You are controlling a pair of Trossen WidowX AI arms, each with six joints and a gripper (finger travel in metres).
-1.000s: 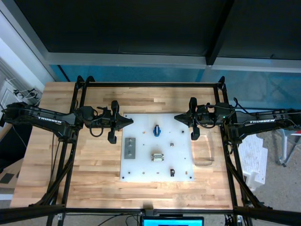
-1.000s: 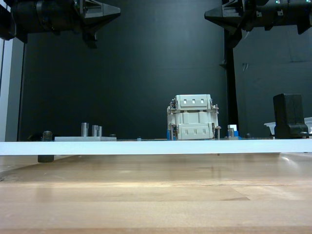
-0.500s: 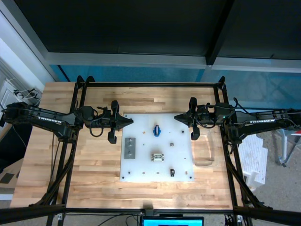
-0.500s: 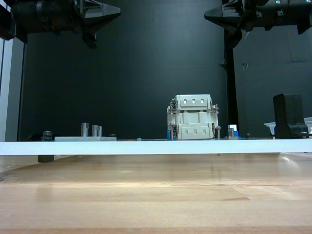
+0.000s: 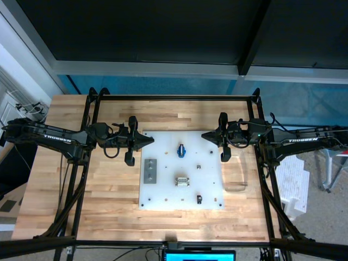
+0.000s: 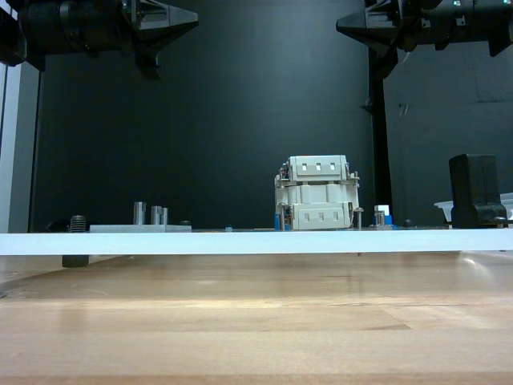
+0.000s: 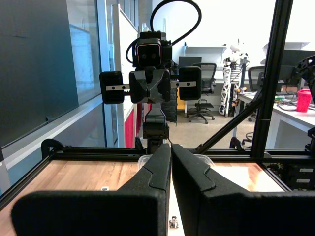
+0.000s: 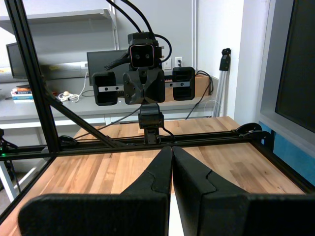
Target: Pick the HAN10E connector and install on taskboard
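Observation:
The HAN10E connector [image 5: 182,181], a pale grey-beige block, stands upright on the white taskboard [image 5: 163,202] near its middle; the low view shows the connector [image 6: 316,192] rising above the board's edge [image 6: 200,242]. My left gripper [image 5: 151,140] hovers high over the board's far left corner, shut and holding nothing. My right gripper [image 5: 203,135] hangs high over the far right corner, also shut and holding nothing. Both grippers are far from the connector. The left wrist view shows the left gripper [image 7: 171,147] with its fingers together, and the right wrist view shows the right gripper [image 8: 172,148] the same way.
On the board sit a grey metal block [image 5: 150,170] at the left, a blue part [image 5: 181,150] further back and a small black part [image 5: 199,199] near the front. A clear plastic tray [image 5: 237,175] lies right of the board. A black frame [image 5: 174,98] rings the wooden table.

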